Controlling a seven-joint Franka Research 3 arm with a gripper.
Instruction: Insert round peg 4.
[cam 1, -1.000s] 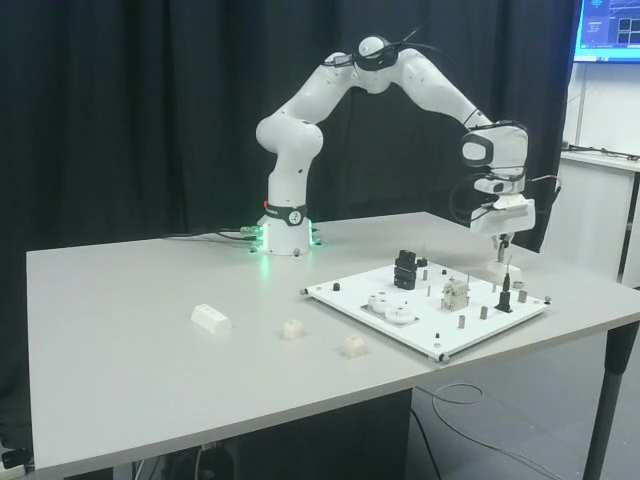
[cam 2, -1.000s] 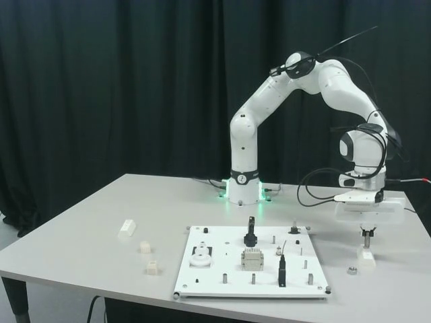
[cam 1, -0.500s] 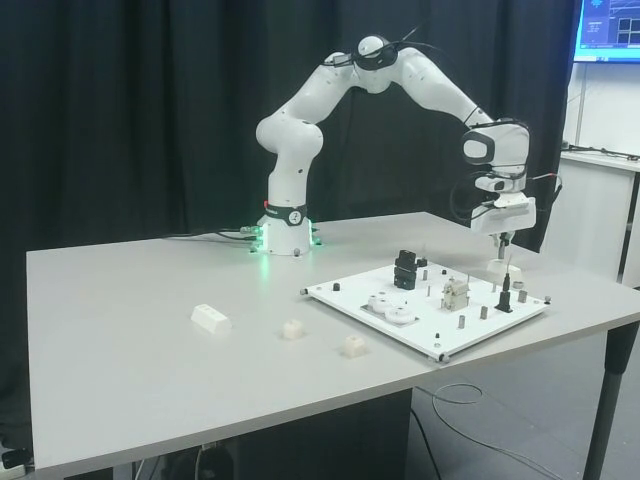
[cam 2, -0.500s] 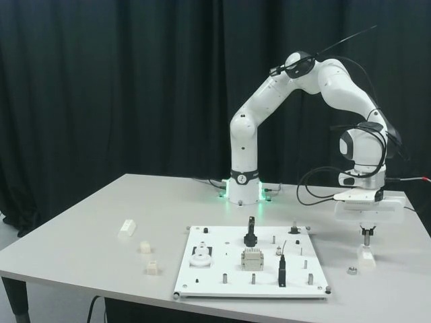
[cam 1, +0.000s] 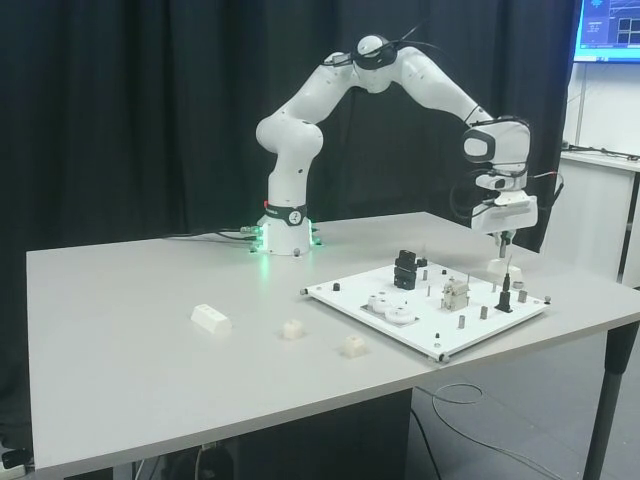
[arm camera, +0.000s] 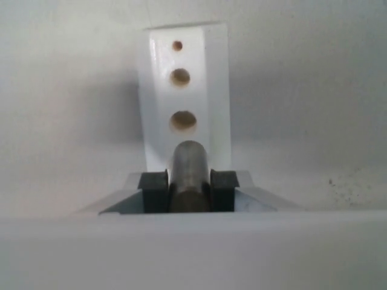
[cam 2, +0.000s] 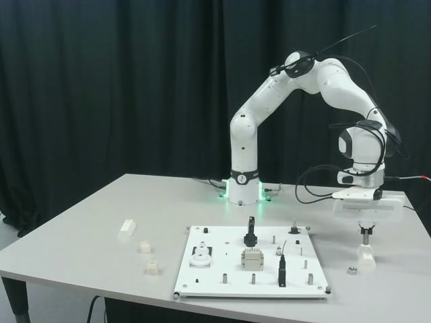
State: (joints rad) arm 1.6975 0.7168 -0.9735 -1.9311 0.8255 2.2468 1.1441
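Observation:
My gripper (arm camera: 188, 192) is shut on a grey round peg (arm camera: 188, 172), held upright between the black finger pads (arm camera: 154, 188). Straight below it stands a white holder block (arm camera: 187, 90) with three open holes in a row. In the room views the gripper (cam 2: 366, 233) hangs a short way above that block (cam 2: 366, 257), which sits on the table to the right of the white assembly board (cam 2: 250, 277). The first room view has the gripper (cam 1: 503, 236) over the block (cam 1: 496, 266), behind the board (cam 1: 420, 325).
The board carries several small pegs, a black connector (cam 2: 281, 272), white gears (cam 2: 199, 257) and a black post (cam 2: 250, 235). Three small white blocks (cam 2: 126, 229) (cam 2: 145, 247) (cam 2: 153, 268) lie at the left. A small nut (cam 2: 351, 270) lies beside the holder block.
The gripper has risen a little with the peg, widening the gap above the white holder block. The block and board have stayed put.

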